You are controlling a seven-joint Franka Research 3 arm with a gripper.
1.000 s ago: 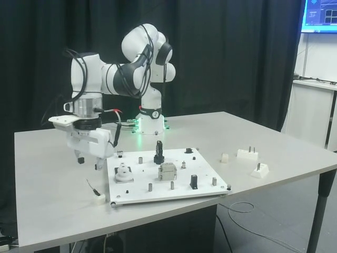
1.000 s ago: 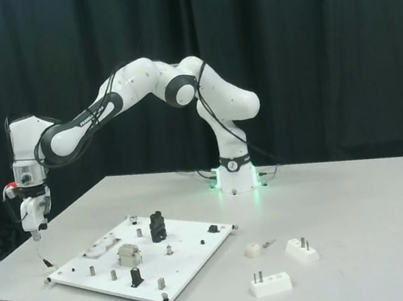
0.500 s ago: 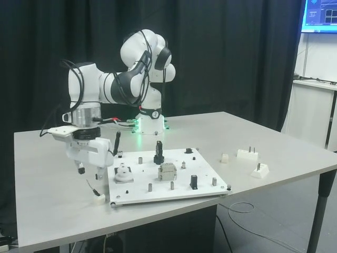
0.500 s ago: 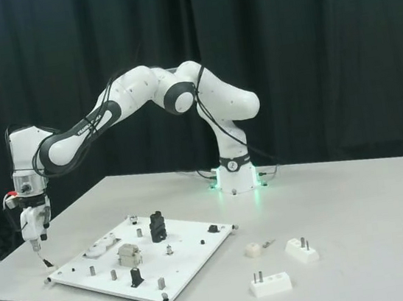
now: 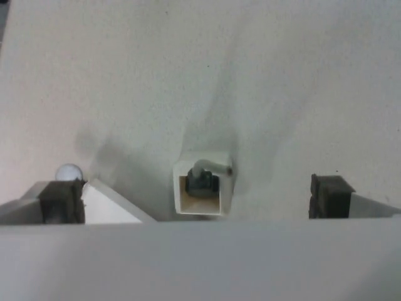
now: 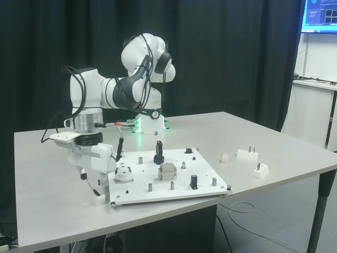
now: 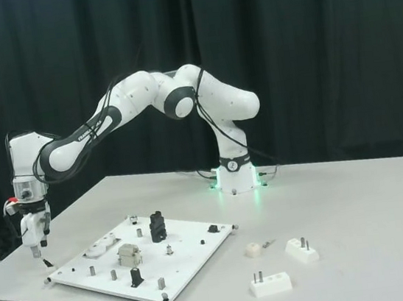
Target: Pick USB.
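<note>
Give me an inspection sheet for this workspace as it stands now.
Surface: grey table, with a white board lying flat near its front edge.
Job's things: USB plug, a small white piece with a thin lead, lies on the table just off the board's corner, directly under the gripper.
Clutter: pegs and a black fixture stand on the board; three small white blocks lie apart on the table.
Grippers: gripper open, hanging just above the plug, one fingertip either side in the wrist view, not touching.
Cables: black cables run along the arm; one loops under the table.
Surroundings: black curtain; white cabinet and a screen in the first room view.
</note>
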